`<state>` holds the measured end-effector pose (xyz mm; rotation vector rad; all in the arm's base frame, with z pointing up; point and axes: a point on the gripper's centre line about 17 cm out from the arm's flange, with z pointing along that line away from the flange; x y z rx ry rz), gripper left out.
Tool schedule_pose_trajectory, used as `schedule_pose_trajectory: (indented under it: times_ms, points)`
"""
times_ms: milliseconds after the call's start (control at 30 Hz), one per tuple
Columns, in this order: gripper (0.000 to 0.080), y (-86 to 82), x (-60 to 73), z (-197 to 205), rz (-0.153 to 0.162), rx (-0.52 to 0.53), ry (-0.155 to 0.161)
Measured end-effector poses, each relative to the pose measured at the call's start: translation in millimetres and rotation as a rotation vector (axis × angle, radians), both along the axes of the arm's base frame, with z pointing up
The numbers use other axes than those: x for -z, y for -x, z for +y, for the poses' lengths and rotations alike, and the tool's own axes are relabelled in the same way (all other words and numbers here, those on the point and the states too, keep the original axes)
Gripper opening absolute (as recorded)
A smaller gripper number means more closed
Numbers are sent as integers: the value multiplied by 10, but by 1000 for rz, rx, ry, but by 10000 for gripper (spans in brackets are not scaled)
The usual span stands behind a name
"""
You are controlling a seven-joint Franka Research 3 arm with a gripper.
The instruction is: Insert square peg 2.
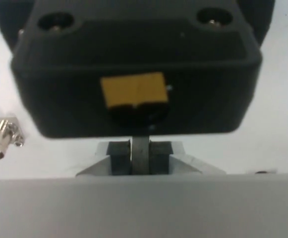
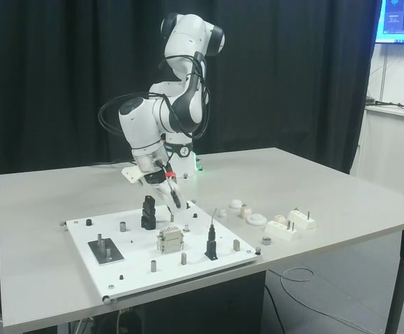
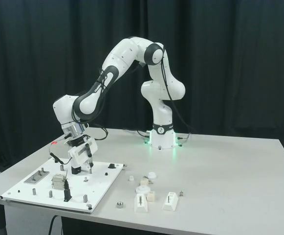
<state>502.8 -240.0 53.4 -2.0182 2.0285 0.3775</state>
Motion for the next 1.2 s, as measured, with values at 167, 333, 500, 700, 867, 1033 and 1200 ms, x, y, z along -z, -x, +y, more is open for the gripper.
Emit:
schedule_pose_trajectory:
  times_ms: [167,333,500,700,867,1033,1200]
  points:
    - [76,3,-1,2,-1,-5,-1]
    - [76,7,-1,10,0,-6,-4]
    - [76,8,-1,12,1,-6,-4]
    - [76,9,8,18,2,-7,-5]
    - [76,9,38,18,4,-6,-3]
    - [76,7,57,17,4,-4,-2]
    - [76,8,58,15,4,-3,-1]
